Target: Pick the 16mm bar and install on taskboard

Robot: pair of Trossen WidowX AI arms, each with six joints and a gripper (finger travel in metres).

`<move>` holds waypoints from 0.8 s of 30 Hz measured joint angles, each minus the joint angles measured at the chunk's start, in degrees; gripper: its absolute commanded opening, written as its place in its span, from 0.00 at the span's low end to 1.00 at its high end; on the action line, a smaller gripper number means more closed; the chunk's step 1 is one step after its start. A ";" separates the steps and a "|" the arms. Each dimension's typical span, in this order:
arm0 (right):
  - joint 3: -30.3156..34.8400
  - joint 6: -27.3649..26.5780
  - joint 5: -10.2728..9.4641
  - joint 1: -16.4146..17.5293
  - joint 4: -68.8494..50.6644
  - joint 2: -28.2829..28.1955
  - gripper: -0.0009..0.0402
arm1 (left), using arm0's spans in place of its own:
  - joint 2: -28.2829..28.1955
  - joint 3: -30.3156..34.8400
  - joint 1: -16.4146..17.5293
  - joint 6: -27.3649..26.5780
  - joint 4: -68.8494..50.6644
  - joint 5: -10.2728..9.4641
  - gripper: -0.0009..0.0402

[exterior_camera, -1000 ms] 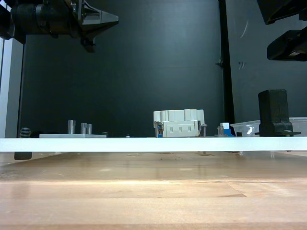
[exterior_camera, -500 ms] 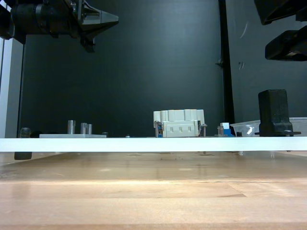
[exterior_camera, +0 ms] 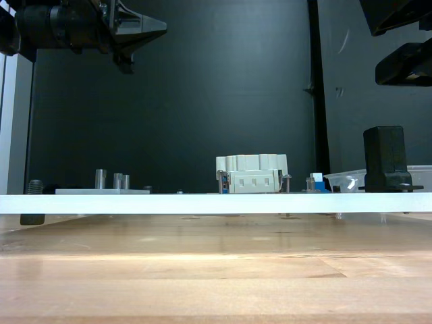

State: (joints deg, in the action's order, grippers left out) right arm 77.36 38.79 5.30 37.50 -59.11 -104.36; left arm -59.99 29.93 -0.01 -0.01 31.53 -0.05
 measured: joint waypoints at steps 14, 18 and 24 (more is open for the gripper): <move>0.00 0.28 0.04 0.02 0.26 -0.17 0.03 | 0.00 0.02 0.00 -0.02 0.00 0.00 0.02; -0.02 -0.17 -0.28 0.02 0.57 -0.50 0.03 | 0.00 0.00 0.00 0.00 0.00 0.00 0.02; -0.04 -0.31 -0.37 0.02 0.63 -0.50 0.03 | 0.00 0.02 0.00 -0.02 0.00 0.00 0.02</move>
